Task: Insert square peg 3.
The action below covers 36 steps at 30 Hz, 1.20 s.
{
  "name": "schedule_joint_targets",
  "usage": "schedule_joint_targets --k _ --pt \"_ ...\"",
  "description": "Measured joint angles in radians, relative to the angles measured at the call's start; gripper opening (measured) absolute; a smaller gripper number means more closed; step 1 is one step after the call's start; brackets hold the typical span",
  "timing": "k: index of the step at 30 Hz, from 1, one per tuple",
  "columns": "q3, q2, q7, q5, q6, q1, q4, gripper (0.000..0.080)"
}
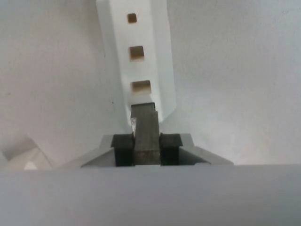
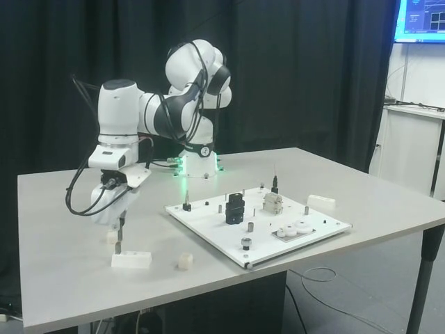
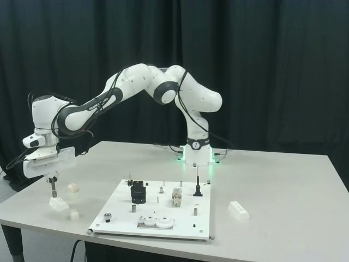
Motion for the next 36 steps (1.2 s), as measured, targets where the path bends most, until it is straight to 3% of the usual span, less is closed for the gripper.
schedule_joint_targets --k 36 --pt "0.000 0.012 0.043 0.008 0.000 -0.032 0.006 0.0113"
